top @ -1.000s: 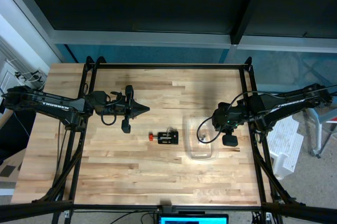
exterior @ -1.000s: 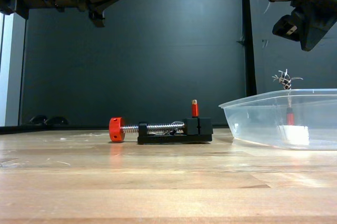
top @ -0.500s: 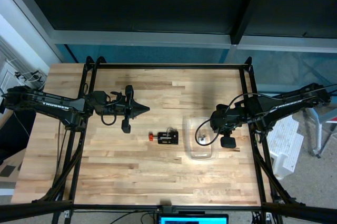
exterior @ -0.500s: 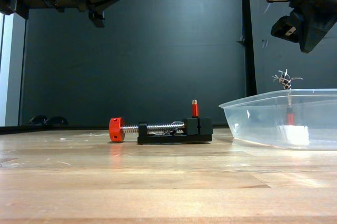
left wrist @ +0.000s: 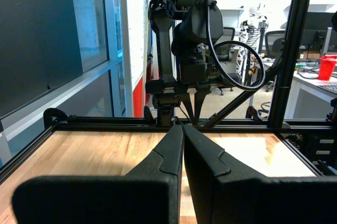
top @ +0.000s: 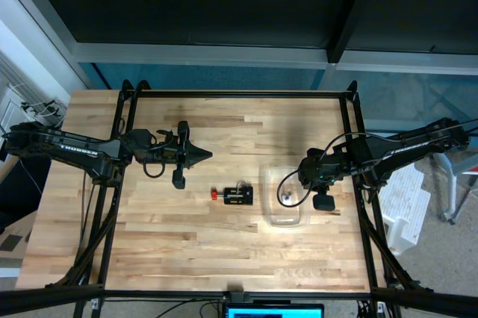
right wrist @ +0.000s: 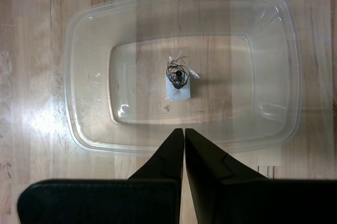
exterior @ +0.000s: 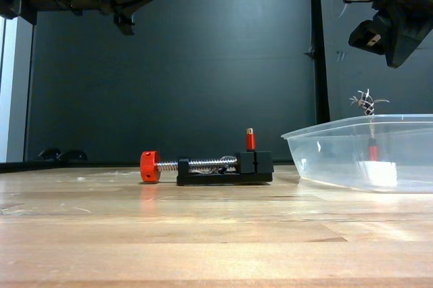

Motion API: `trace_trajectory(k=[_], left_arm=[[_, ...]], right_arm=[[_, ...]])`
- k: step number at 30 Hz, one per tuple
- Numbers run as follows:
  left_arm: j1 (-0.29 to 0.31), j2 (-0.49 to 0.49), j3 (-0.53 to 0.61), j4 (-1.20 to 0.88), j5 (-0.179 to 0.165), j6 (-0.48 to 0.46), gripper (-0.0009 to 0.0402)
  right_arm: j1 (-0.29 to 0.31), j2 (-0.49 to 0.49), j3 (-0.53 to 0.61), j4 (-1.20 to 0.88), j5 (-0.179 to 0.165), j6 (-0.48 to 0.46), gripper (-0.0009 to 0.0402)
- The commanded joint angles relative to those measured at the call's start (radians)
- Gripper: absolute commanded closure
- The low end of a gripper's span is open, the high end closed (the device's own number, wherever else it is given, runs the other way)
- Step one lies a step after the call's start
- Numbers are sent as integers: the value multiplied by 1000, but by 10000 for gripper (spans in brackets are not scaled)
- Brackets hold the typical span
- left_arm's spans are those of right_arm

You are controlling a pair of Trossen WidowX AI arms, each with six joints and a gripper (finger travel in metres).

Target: Pick the rca connector and install on the hub

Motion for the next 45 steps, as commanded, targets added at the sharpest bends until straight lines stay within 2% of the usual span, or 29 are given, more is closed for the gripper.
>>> trace_trajectory(k=[1, 7, 12, 18, 45], left_arm=[[0, 0, 0, 0, 0, 0, 393], [0, 0, 0, 0, 0, 0, 393], [0, 0, 0, 0, 0, 0, 393], [0, 0, 0, 0, 0, 0, 393], [0, 0, 0, 0, 0, 0, 393]], right_arm=[[0, 0, -1, 0, 6, 0, 368], [1, 6, -1, -1, 35, 11, 310], [2, 36, -1, -1, 35, 21, 266], [2, 65, -1, 3, 37, 20, 235], [8, 197, -1, 73, 35, 25, 227]])
